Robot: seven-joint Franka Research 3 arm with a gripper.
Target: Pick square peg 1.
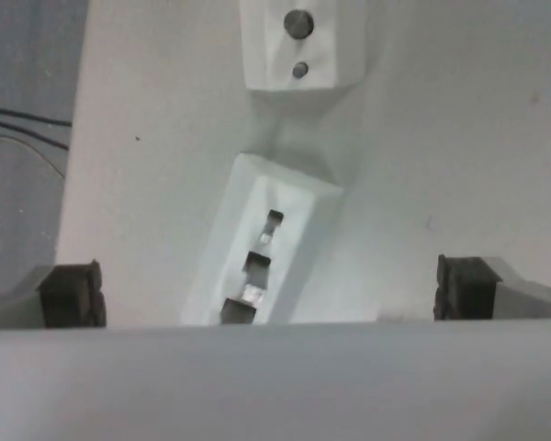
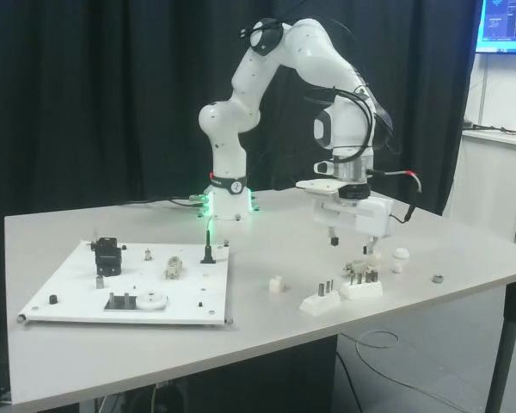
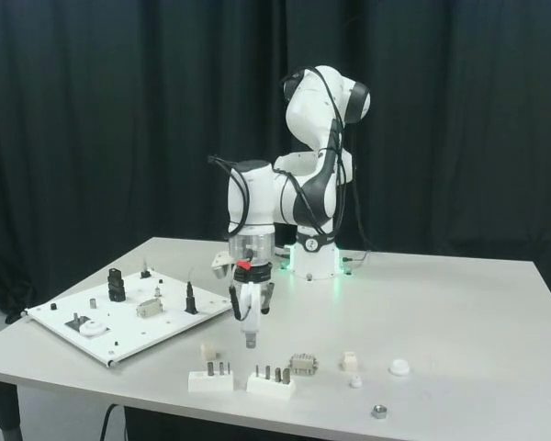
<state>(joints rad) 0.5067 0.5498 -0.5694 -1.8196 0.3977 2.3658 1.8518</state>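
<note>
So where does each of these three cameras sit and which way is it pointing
Wrist view: on the arm's wrist, looking down past the open gripper at a white peg holder.
First room view: beyond the table's front corner, facing the black curtain; whole arm shows.
Second room view: across the table, facing the arm's base; whole arm shows.
Shared: both room views show the assembly board and peg holders.

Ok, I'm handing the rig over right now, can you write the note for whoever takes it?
Gripper: open, empty, hovering above the peg holders, touching nothing.
Square pegs: upright in their white holder directly below the fingers, near the table's front edge. A second holder with round pegs sits beside it.
Done: approach and rough alignment.
Left: descend, close on square peg 1, lift it out.
</note>
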